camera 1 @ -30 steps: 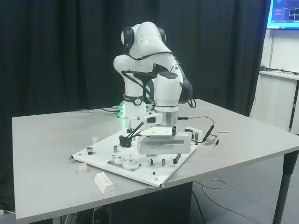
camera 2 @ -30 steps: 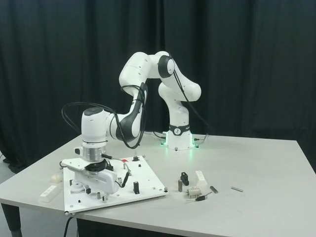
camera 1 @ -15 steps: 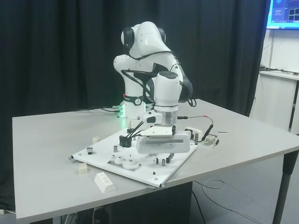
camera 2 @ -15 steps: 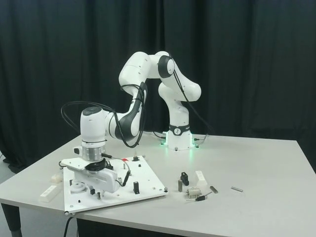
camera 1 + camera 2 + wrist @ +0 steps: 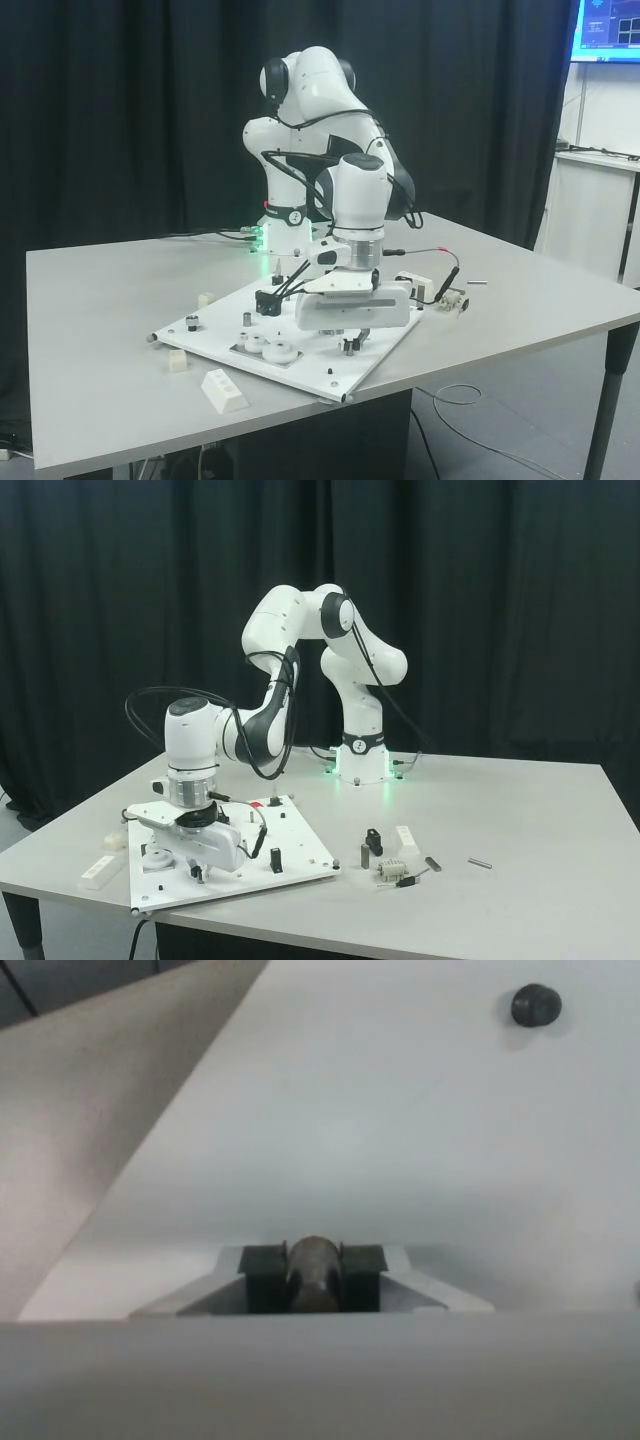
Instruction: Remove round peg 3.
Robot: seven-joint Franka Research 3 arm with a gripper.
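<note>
We see the gripper (image 5: 314, 1282) closed on round peg 3 (image 5: 314, 1270): in the wrist view the black fingers (image 5: 262, 1278) sit tight against either side of the small dark cylinder, with the white assembly board (image 5: 380, 1130) below. Over the last second the wrist has risen slightly in both room views, and the fingers that were spread around the peg have come together on it. We judge that the grasp is made and the lift has started or is about to; whether the peg (image 5: 349, 345) is already clear of its hole we cannot tell, since from the first room camera it shows as a tiny dark stub at the board's near right part, just under the hand.

Around it on the board (image 5: 225, 335) we note white gears (image 5: 268, 348) to the left, and a few short dark pegs near the left corner. A black screw head (image 5: 536, 1005) shows in the wrist view, well apart from the peg. On the grey desk (image 5: 90, 300) lie a white slotted block (image 5: 223, 390) and a small cube (image 5: 178, 361) near the board's front edge, and loose connectors (image 5: 392, 868) to its right. None of these crowd the peg; a straight pull upward looks unobstructed to us.
</note>
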